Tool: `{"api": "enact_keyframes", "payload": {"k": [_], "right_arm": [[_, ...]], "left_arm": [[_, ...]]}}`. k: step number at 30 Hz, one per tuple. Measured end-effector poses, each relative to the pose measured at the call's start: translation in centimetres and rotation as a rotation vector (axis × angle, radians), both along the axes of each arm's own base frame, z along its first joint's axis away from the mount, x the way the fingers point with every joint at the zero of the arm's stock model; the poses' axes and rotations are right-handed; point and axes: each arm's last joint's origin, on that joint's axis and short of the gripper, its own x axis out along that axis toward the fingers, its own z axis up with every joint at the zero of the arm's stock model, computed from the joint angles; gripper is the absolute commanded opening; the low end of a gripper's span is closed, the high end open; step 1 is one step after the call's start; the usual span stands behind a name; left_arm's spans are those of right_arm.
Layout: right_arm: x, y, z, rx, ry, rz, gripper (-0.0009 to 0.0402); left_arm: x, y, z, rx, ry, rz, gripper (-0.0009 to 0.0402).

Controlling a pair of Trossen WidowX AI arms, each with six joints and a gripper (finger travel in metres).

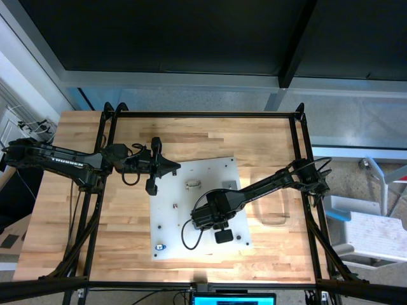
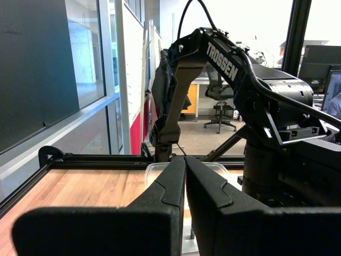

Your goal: Pick the 16mm cylinder and place it in the container

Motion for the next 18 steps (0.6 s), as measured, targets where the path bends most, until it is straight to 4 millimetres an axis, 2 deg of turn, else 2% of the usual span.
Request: {"api": "enact_keyframes", "payload": {"k": [9, 18], "right_arm": [[0.00, 0.01, 0.00, 0.002, 0.000, 0.001, 0.0023], [-0.01, 0.00, 0.01, 0.002, 0.000, 0.000, 0.0017]], "left_arm": [[0.01, 0.00, -0.01, 0.000, 0.000, 0.000, 0.0000], [0.00, 0.00, -0.01, 0.000, 0.000, 0.000, 0.0000]]}}
